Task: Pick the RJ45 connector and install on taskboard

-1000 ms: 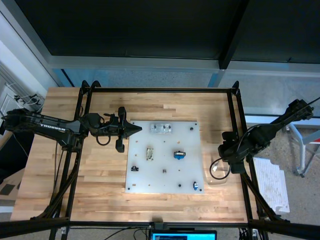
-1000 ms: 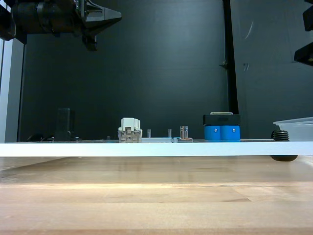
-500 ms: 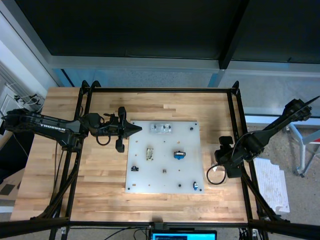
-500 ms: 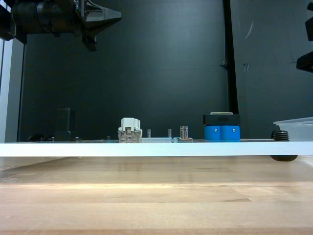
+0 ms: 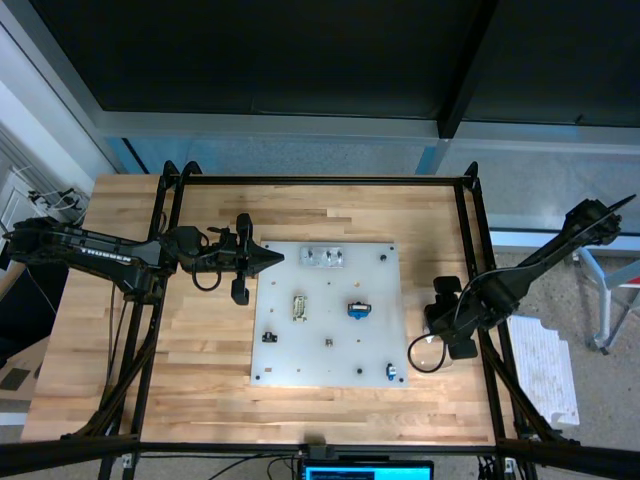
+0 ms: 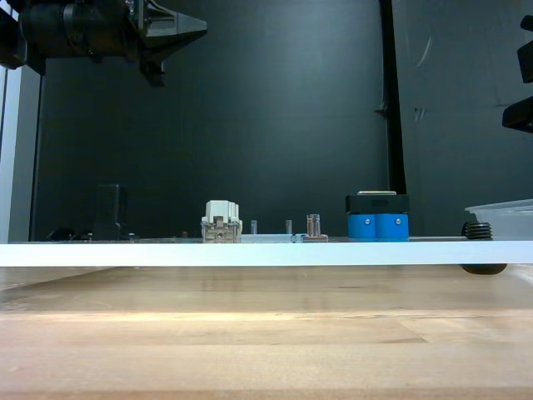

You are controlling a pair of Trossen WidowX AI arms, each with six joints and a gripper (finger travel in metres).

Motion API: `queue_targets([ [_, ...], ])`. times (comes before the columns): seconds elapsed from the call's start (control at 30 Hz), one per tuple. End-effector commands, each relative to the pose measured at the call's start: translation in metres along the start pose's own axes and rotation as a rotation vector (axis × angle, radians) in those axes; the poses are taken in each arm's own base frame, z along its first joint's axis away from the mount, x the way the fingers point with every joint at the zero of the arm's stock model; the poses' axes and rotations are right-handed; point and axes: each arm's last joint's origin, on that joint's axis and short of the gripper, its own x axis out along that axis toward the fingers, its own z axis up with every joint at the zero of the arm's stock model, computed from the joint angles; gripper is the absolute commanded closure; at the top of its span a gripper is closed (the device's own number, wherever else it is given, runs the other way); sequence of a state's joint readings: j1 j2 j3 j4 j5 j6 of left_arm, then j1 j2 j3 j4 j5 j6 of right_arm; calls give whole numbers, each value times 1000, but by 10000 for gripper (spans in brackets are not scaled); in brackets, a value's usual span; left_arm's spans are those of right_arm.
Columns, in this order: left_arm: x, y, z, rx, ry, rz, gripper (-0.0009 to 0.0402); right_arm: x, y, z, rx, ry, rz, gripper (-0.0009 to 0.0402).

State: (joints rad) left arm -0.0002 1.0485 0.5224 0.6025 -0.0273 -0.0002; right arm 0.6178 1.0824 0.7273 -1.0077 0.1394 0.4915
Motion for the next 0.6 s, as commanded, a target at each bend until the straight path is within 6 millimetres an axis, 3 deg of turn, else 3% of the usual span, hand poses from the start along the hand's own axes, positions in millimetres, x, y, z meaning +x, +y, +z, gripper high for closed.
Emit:
queue_targets([
  [0.03, 0, 0, 0, 0, 0, 0, 393, 4, 2, 2, -1, -3, 2, 185],
  [0.6, 0, 0, 0, 0, 0, 0, 393, 20, 3, 0, -8, -5, 9, 185],
])
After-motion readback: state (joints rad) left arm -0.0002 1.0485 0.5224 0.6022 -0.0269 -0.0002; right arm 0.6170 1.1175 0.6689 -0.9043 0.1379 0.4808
